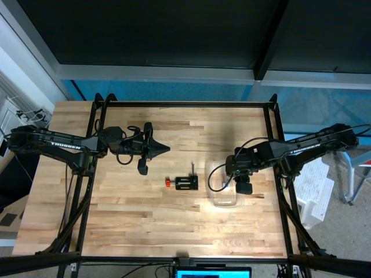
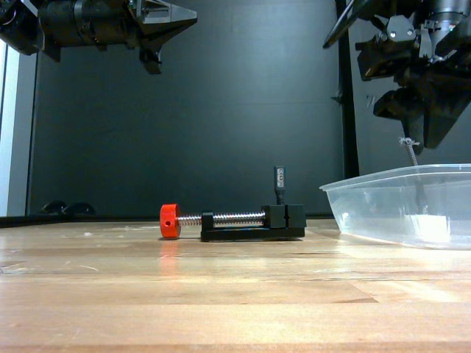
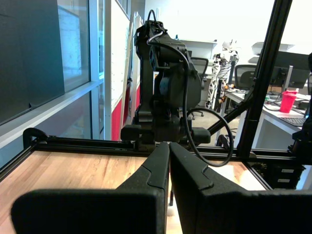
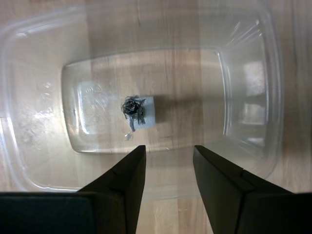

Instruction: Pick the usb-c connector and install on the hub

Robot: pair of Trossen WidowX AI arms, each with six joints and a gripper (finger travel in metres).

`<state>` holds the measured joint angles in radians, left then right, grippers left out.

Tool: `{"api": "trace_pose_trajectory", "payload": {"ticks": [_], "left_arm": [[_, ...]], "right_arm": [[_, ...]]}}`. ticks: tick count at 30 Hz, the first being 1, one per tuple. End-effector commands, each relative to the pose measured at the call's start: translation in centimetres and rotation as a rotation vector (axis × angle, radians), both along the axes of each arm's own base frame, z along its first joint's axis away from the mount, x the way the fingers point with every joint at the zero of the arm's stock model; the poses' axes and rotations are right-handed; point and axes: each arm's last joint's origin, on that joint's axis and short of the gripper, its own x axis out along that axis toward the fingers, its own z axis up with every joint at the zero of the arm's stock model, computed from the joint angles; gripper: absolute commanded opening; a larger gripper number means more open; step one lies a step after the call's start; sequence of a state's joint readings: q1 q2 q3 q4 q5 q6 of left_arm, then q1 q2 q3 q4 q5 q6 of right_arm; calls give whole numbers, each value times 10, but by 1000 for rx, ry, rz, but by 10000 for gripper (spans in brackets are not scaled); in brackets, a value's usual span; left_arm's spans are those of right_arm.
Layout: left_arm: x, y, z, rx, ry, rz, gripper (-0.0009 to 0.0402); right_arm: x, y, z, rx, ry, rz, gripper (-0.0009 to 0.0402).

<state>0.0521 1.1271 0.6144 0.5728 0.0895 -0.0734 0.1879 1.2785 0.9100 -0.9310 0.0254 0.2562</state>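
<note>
Overhead and table-level views both show the clamp (image 1: pixel 186 183).

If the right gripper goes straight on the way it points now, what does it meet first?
Probably the dark wire standing up from the white block in the clear container; depth is unclear. Right gripper hangs open above it; left gripper, shut, is high over the table's left.

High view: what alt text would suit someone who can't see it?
From above: over a wooden table, the robot's right hand hangs open above a clear plastic tray; its left hand, shut, hovers left of centre. Between them sits a small black vise with a red knob; the usb-c connector cannot be made out here.
</note>
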Motion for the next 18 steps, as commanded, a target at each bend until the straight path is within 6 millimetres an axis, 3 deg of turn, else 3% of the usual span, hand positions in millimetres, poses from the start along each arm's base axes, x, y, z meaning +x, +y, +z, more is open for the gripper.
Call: {"api": "trace_pose_trajectory", "payload": {"ticks": [1,18], "left_arm": [[0,0,0,0,0,0,0],[0,0,0,0,0,0,0]], "right_arm": [[4,1,-6,-5,25,1,152],[21,8,-28,-19,69,6,153]]}}
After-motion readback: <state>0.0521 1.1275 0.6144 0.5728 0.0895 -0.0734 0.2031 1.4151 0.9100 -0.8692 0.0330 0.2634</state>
